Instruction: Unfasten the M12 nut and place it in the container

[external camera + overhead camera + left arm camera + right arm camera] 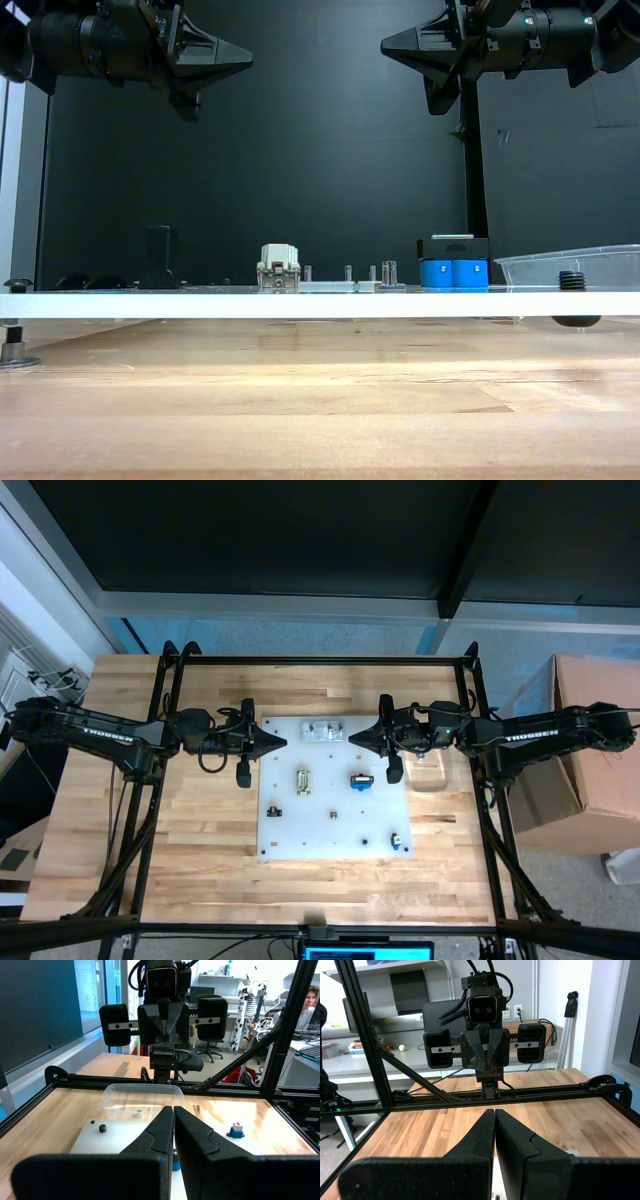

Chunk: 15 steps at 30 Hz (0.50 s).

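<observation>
Wood table (200,820) carrying white board (330,815). Left gripper (278,742): high above the board's left edge, fingers pressed together, nothing held. Right gripper (354,738): high over the board's far right, fingers together, nothing held. Stud (571,281): ribs bare, no nut on it. M12 nut (137,1114): small silver piece, apparently lying free inside clear container (142,1097). Handling, judged: light, rigid, smooth metal, prone to slip or roll; grip across opposite flats.
</observation>
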{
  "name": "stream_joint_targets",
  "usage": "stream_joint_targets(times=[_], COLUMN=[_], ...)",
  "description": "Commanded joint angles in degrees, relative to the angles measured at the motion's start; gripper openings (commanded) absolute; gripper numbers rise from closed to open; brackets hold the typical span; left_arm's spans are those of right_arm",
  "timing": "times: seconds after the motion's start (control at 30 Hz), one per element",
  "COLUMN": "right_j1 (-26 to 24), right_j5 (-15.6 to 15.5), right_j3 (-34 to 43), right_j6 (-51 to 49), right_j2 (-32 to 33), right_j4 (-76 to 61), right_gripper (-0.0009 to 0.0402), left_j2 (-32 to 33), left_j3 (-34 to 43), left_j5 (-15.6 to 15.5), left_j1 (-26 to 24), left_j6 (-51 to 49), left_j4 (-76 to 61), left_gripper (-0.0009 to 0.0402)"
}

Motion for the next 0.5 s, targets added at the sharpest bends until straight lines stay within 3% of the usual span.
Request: stream_joint_targets(times=[0.03,0.5], right_j1=[0.0,0.0], right_j5=[0.0,0.0], right_j3=[0.1,0.0], right_j6=[0.0,0.0], right_j2=[0.0,0.0], right_j4=[-0.5,-3.0], right_gripper=[0.0000,0.0000], left_j2=[0.0,0.0], left_j3=[0.0,0.0], left_j5=[0.0,0.0], left_j1=[0.0,0.0], left_j6=[0.0,0.0], left_j4=[0.0,0.0], left_gripper=[0.0000,0.0000])
